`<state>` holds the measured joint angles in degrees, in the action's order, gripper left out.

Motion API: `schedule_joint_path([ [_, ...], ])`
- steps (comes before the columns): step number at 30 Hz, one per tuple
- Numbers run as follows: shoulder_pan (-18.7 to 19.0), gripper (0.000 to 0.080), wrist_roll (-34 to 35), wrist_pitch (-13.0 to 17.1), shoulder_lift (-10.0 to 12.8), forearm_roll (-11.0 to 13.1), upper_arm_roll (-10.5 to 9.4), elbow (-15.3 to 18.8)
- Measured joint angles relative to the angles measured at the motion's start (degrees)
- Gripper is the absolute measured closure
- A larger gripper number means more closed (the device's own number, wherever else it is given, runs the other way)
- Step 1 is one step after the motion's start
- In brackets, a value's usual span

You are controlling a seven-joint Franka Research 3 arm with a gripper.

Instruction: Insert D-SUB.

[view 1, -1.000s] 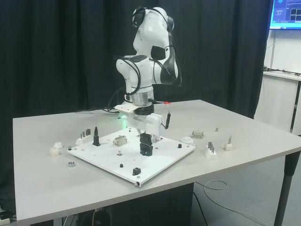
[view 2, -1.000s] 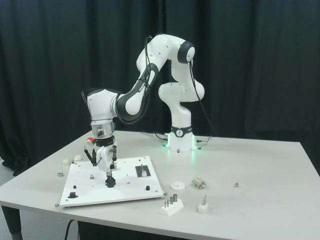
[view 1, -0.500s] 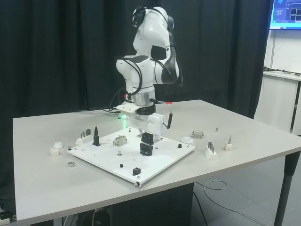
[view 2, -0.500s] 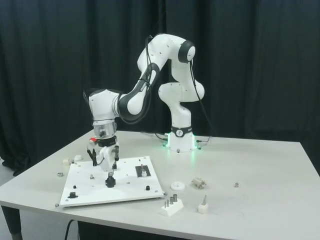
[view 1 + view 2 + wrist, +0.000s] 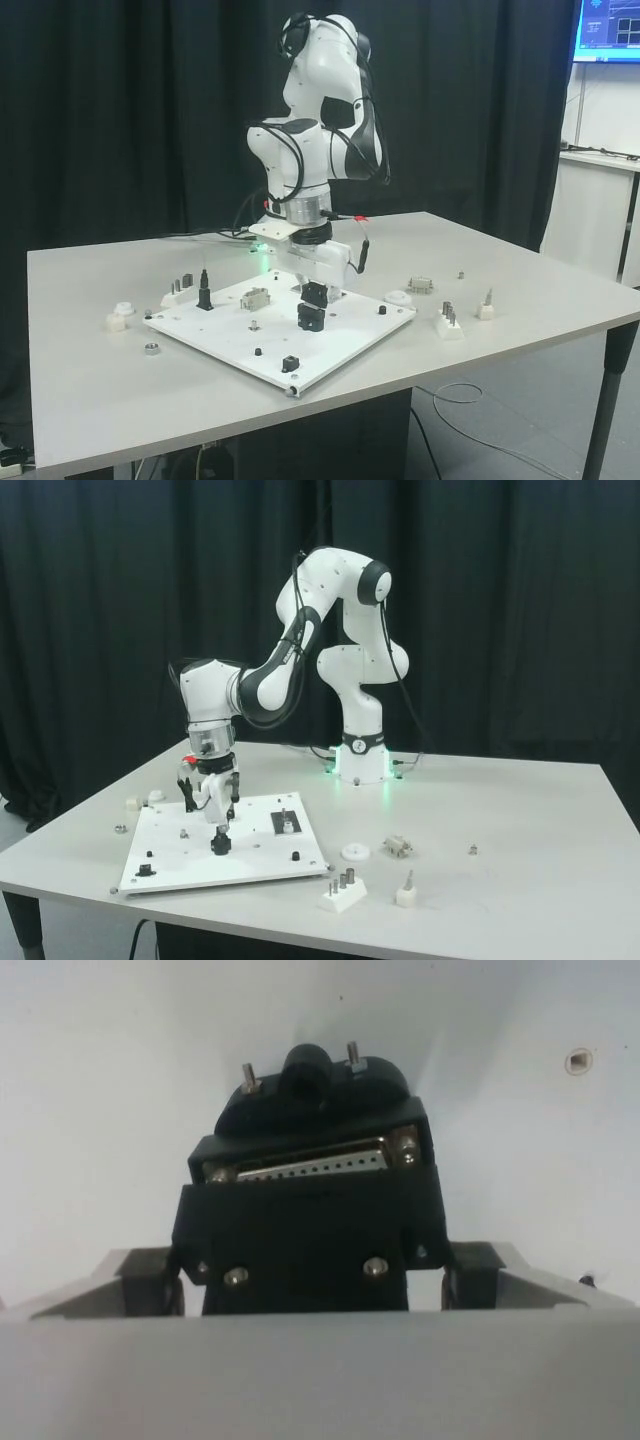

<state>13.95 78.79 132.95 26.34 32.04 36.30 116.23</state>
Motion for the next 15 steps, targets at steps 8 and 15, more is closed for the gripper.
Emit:
schedule_joint_path([
  [8,0.0,0.0234,-0.1,0.4,-0.2,0.0,0.1,0.2],
  [15,0.0,0.0234,-0.1,0.6,-0.2,0.0,0.1,0.3],
])
